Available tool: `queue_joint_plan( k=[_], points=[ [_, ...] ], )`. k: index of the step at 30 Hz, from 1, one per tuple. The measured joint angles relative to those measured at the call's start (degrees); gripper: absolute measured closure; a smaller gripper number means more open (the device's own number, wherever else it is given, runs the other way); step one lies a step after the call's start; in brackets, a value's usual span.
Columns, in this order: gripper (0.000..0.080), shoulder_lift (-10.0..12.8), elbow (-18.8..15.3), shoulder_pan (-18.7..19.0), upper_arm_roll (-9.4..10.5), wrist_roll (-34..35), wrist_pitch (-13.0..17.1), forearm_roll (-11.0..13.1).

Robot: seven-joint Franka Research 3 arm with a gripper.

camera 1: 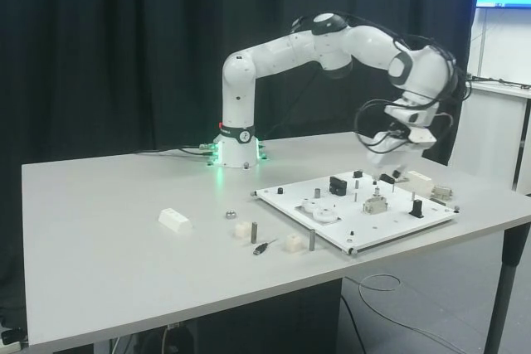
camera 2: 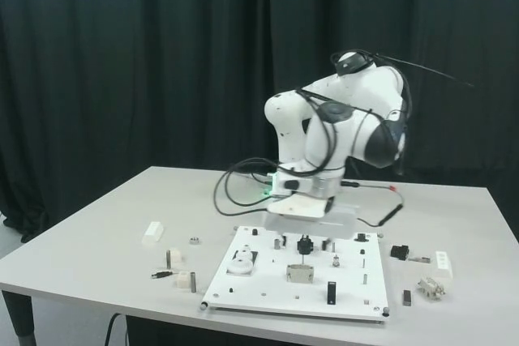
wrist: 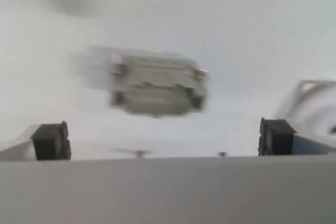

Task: Remove large gear.

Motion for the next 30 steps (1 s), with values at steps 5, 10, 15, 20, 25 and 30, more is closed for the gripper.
queue_joint_plan(
  k=[5, 10, 15, 20, 25, 30],
  points=[
    [0.0003, 0.16, -5.07, 0.44, -1.19, -4.66, 2.38, 1.19],
    [0.0003, 0.39, -9.96, 0.64, -2.12, -8.85, 5.19, 3.48],
    [0.0003, 1.24, -14.35, 0.64, -3.06, -12.94, 7.93, 7.11],
    [0.0003, 2.56, -18.04, 0.55, -3.83, -16.15, 10.01, 11.7],
    [0.0003, 3.4, -20.72, 0.26, -3.89, -18.44, 11.77, 15.73],
    [0.0003, 3.92, -22.59, -0.12, -3.79, -19.2, 12.4, 19.12]
  ],
)
